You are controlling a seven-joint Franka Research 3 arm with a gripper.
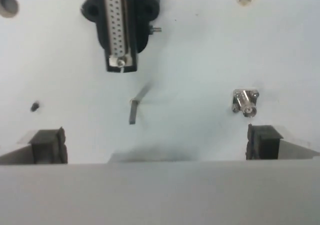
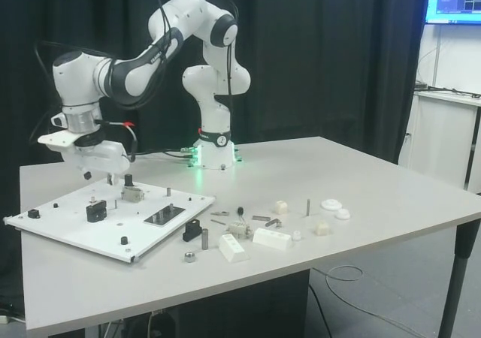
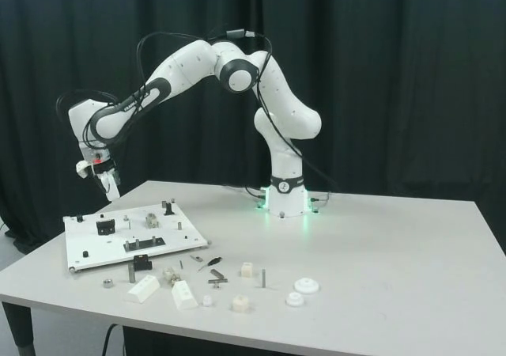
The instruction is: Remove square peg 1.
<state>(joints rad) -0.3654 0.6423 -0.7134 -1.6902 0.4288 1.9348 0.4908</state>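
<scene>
the hand (image 1: 155, 144), released and grasping nothing, hangs above one white board (image 1: 200, 60) with one grey peg (image 1: 133, 111).

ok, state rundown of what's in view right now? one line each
hand: open, empty, hovering above the white board.
square peg: seated upright in the board, between the fingers, untouched.
black multi-pin connector: mounted on the board.
metal coax connector: mounted on the board.
loose parts: lying on the grey table beside the board.
</scene>
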